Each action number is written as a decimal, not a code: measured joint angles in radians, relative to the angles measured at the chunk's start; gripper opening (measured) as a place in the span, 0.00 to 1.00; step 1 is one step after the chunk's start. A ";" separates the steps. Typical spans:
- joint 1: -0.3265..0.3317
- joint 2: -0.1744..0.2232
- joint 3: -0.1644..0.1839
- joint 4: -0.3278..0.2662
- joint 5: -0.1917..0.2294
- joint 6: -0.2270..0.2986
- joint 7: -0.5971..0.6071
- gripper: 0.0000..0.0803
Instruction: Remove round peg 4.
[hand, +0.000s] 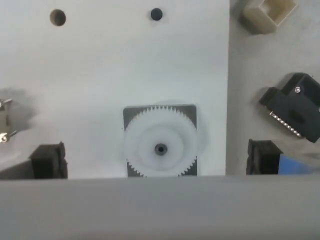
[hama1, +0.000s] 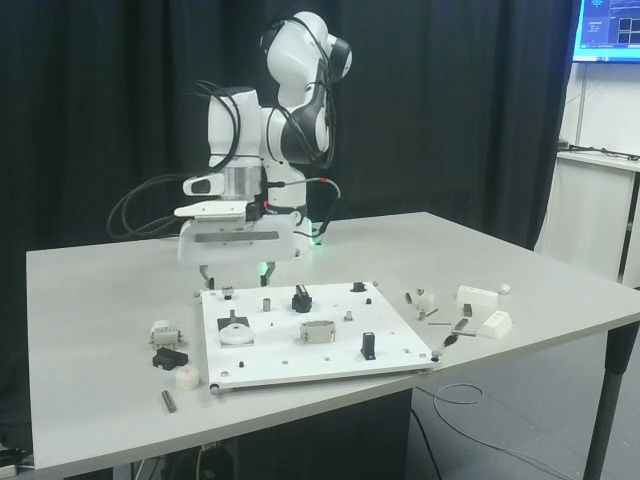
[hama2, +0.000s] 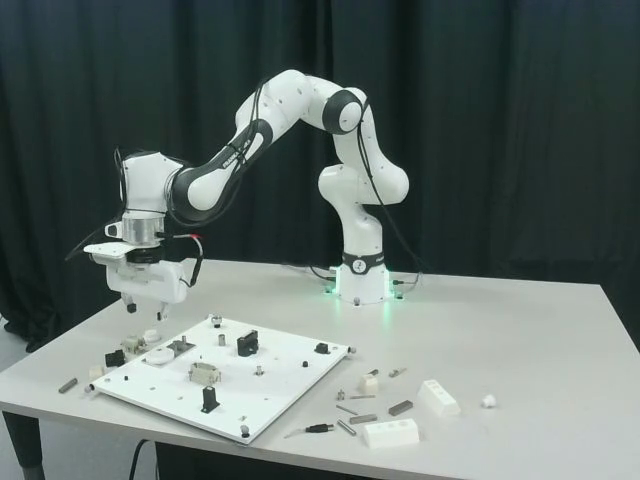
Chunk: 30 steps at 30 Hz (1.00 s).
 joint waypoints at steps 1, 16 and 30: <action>0.001 0.000 0.000 0.001 -0.002 0.000 -0.001 1.00; 0.006 0.006 0.001 0.001 -0.011 0.000 -0.168 1.00; 0.008 0.019 0.003 0.002 -0.011 -0.006 -0.236 1.00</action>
